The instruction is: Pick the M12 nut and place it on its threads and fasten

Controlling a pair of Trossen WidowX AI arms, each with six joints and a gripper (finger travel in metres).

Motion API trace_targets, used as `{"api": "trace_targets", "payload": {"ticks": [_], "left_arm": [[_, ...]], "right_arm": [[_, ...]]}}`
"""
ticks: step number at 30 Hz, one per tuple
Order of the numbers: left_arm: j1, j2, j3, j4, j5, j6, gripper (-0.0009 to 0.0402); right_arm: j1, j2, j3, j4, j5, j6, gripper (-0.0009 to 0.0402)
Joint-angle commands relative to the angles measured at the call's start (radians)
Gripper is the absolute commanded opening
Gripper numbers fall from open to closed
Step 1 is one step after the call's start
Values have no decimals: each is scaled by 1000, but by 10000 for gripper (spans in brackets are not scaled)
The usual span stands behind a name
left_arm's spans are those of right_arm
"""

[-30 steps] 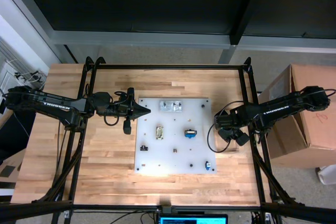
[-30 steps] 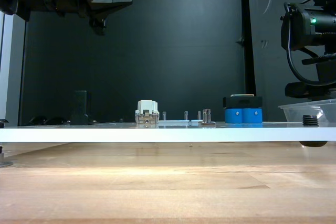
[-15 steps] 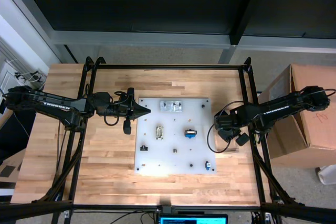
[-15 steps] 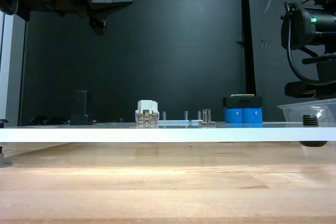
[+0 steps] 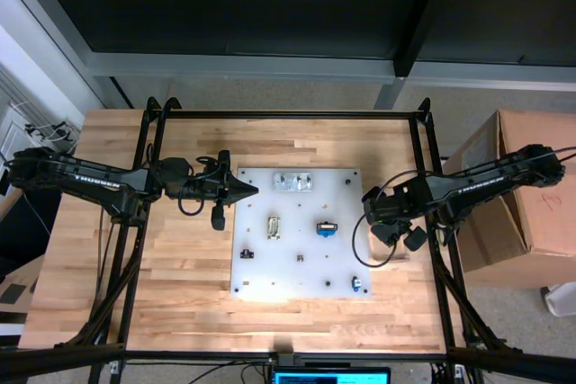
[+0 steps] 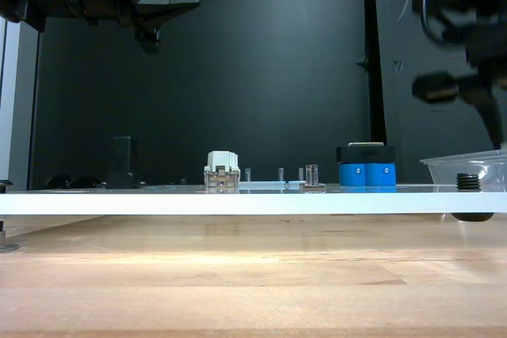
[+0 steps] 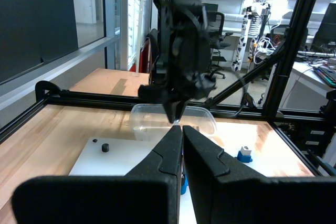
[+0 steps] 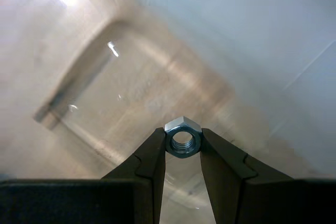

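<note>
Right claw (image 8: 182, 137): it is hanging over the clear tray (image 8: 105, 82), just off the right edge of the white board (image 5: 270, 267), and is clamping the nut between its two fingertips.
M12 nut (image 8: 182, 141): it is being held by its flats with its bore facing the wrist camera, lifted clear of the tray floor and well apart from its stud.
Stud (image 6: 469, 182): it is standing bare near the board's near right edge, showing its black ribs; in the low view it is overlapping the tray behind it.
Table (image 5: 180, 294): it is carrying the white board at its middle.
Blue connector (image 6: 366, 172): it is sitting mid-board, to the left of the stud in the low view.
White connector (image 6: 222, 170): it is sitting mid-board, further left.
Left claw (image 7: 181, 129): it is hovering high over the board's far left edge, pointing right toward the other arm, its fingers pressed together with only a thin slit between them.
</note>
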Motion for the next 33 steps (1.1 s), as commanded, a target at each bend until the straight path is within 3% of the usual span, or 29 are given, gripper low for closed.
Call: {"api": "trace_targets", "payload": {"ticks": [1,8,14,16,29,33], "left_arm": [[0,0,0,0,0,0,0],[0,0,0,0,0,0,0],[0,0,0,0,0,0,0],[0,0,0,0,0,0,0],[0,0,0,0,0,0,0],[0,0,0,0,0,0,0]], "right_arm": [[62,13,71,-51,0,-109,0],[146,105,201,-101,0,-281,2],[209,185,270,-113,2,-700,2],[223,211,288,-97,13,-766,2],[271,449,493,-78,32,-805,2],[271,538,597,-77,64,-805,2]]}}
